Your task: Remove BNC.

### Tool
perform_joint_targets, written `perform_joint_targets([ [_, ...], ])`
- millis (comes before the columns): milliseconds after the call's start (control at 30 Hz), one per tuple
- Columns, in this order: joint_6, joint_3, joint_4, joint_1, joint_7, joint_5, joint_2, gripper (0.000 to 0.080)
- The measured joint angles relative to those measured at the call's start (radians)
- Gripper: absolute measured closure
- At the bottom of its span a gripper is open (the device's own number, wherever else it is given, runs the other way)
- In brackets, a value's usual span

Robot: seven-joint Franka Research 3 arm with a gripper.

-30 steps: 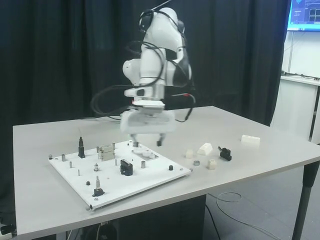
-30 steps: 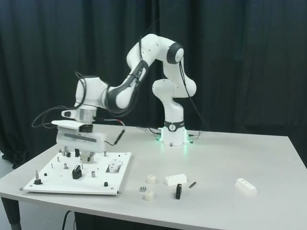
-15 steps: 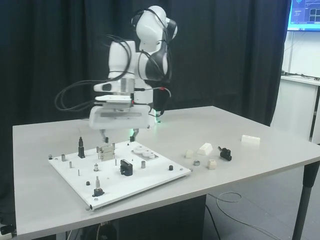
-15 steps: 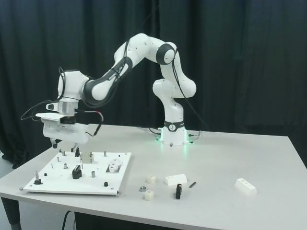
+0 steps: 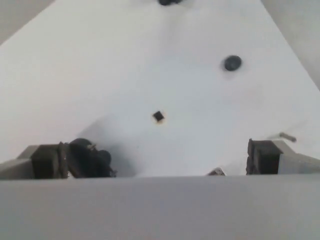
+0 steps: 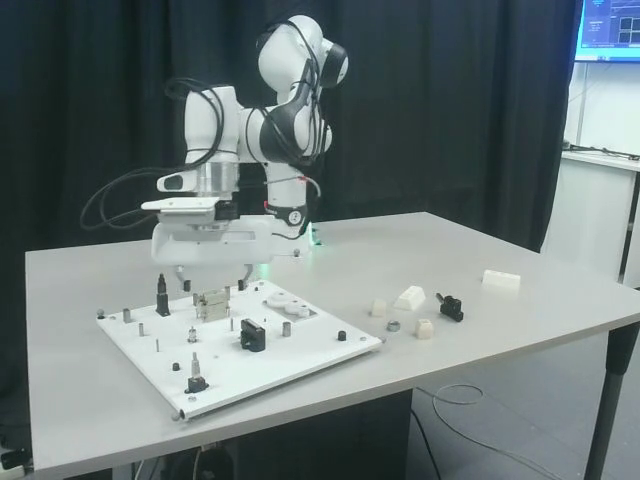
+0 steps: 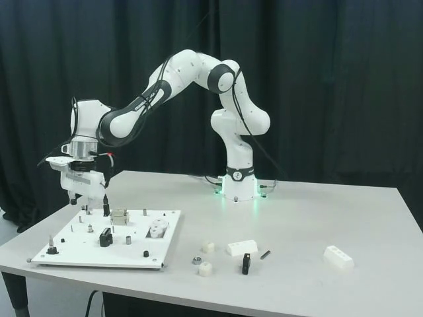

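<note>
Two fingers [image 5: 45, 161] of the gripper [image 6: 212, 272] spread wide, nothing btwn them, hovering low over the white board [image 6: 300, 350] on the grey table [image 6: 520, 290]. BNC [image 6: 162, 295] is a black plug, upright, still seated on the board close to the edge facing the black curtain [image 6: 480, 120], nearer one corner of that edge. Wrist view: BNC [image 5: 87, 159] sits just beside one fingertip, inside the gap; touching or not, can't tell. Other finger is well apart from it, w/ bare board btwn. Second room view: gripper [image 7: 89, 198] just above the BNC [image 7: 106, 210]. Several small white blocks [image 6: 410, 298] lie loose on the table off the board's edge, toward the table's far side from the BNC.
</note>
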Motion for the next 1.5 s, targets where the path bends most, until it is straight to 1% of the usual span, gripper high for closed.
perform_joint_targets([
  [167, -0.012, -0.001, 0.004, -0.019, 0.113, 0.000, 0.015, 0.0003],
  [367, -0.050, -0.001, 0.013, -0.044, 0.204, 0.001, 0.030, 0.0003],
  [567, -0.088, -0.001, 0.030, -0.065, 0.326, 0.028, 0.045, 0.0003],
  [700, -0.098, -0.001, 0.033, -0.070, 0.392, 0.035, 0.054, 0.0003],
  [1000, -0.102, -0.001, 0.032, -0.071, 0.462, 0.035, 0.073, 0.0003],
  [1500, -0.102, -0.005, 0.020, -0.092, 0.465, 0.035, 0.116, 0.0003],
])
